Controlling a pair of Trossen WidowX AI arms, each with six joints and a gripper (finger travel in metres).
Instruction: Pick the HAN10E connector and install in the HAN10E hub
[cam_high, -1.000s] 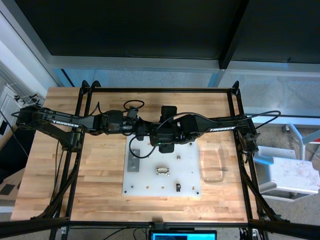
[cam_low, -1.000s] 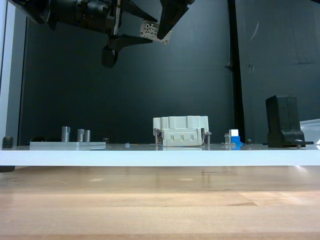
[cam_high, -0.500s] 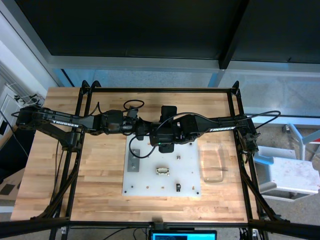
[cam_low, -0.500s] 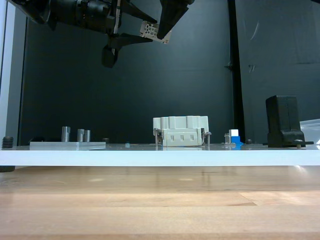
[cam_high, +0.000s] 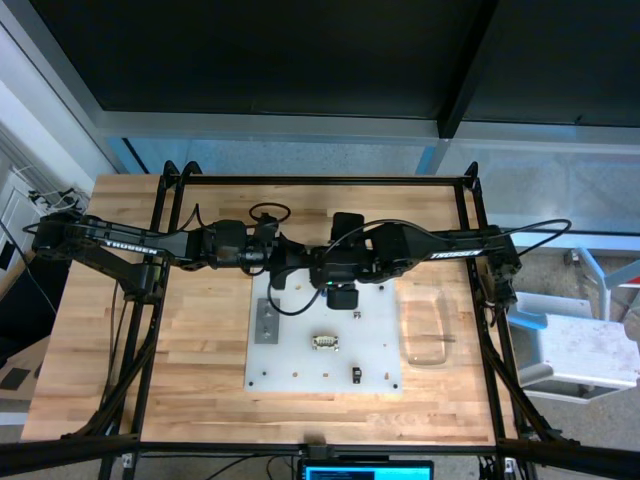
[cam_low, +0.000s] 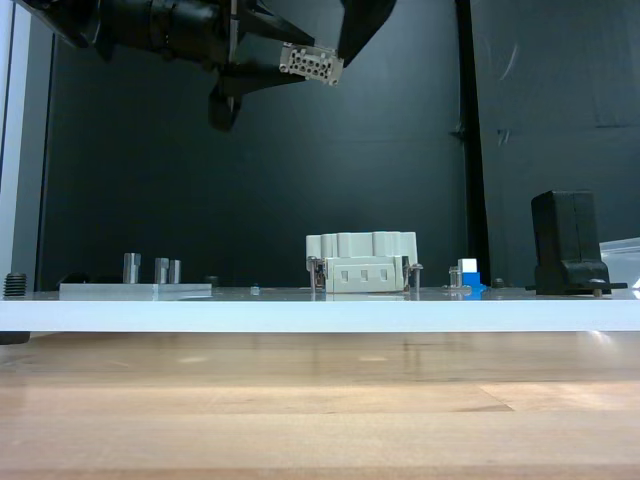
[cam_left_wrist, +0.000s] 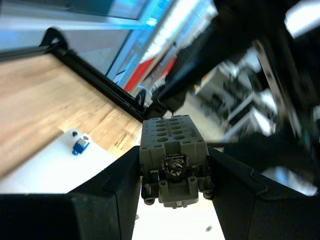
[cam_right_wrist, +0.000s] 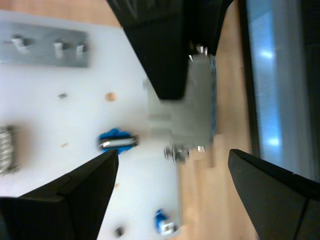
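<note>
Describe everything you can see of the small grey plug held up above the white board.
The plug is a small, pale grey-beige block that looks like plastic. It has two rows of dark pin holes on one face and a metal screw at one end. It hangs roughly level, high above the white board, with nothing under it. The left hand clamps its sides between black fingers. The right hand is open close beside it; whether it touches the plug is unclear.

The worktop (cam_high: 200, 340) is grained wood, the board (cam_high: 380, 350) smooth white plastic. HAN10E connector (cam_left_wrist: 172, 150) matt grey; left tool (cam_left_wrist: 172, 170) and right tool (cam_right_wrist: 172, 157) matt black.
</note>
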